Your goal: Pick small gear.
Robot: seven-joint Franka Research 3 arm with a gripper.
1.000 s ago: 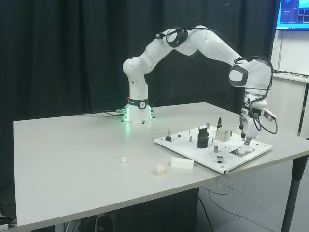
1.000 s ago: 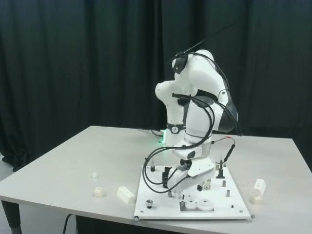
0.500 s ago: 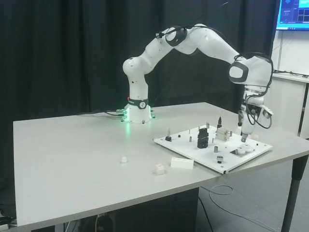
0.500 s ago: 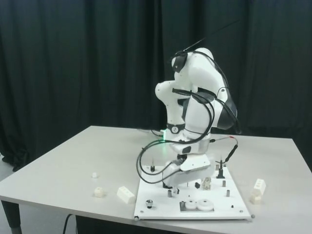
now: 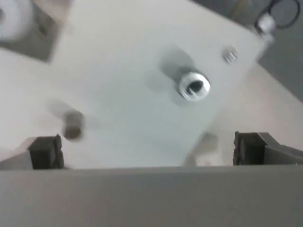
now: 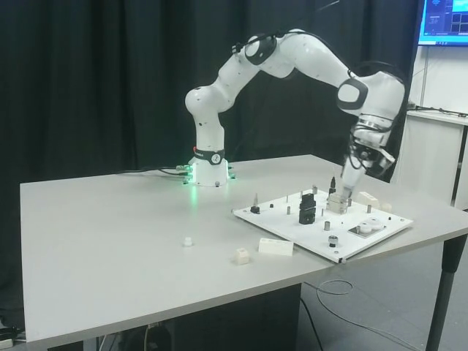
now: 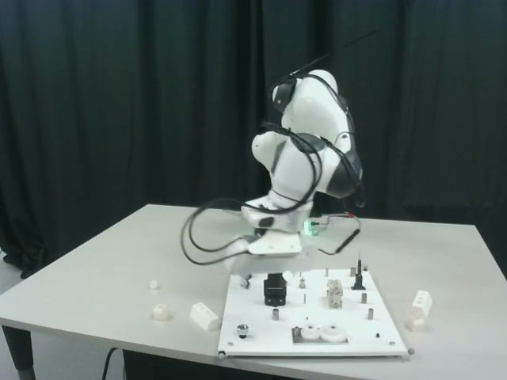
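Approach step, by the look of it: no grasp made yet. Gripper (image 5: 147, 150) spread wide w/ nothing between the fingertips, hanging above the white board (image 6: 380, 232) near its middle fixtures, not touching anything. Small gear (image 6: 188, 240) taken to be the tiny white round piece lying alone on the grey table (image 6: 110, 219), well apart from the board on the side away from the arm's wrist; too small to confirm teeth, so only a judgement. Next move, if so: swing across the table, centre over that piece, drop straight down w/ fingers kept wide, then close on its rim; low, small part, so fingertips need to get nearly to the tabletop w/o scraping it. Alt. candidate: smaller of the 2 white gears (image 7: 309, 332) seated side by side on the grey plate at the board's near edge. Counts: 1 arm, 1 board, 1 loose round piece, 2 gears on the plate, 1 metal bushing (image 5: 194, 86) near the board's corner, 4 white blocks, i.e. 2 (image 6: 276, 246) beside the board on the open-table side and 2 (image 7: 420, 301) past its far edge.
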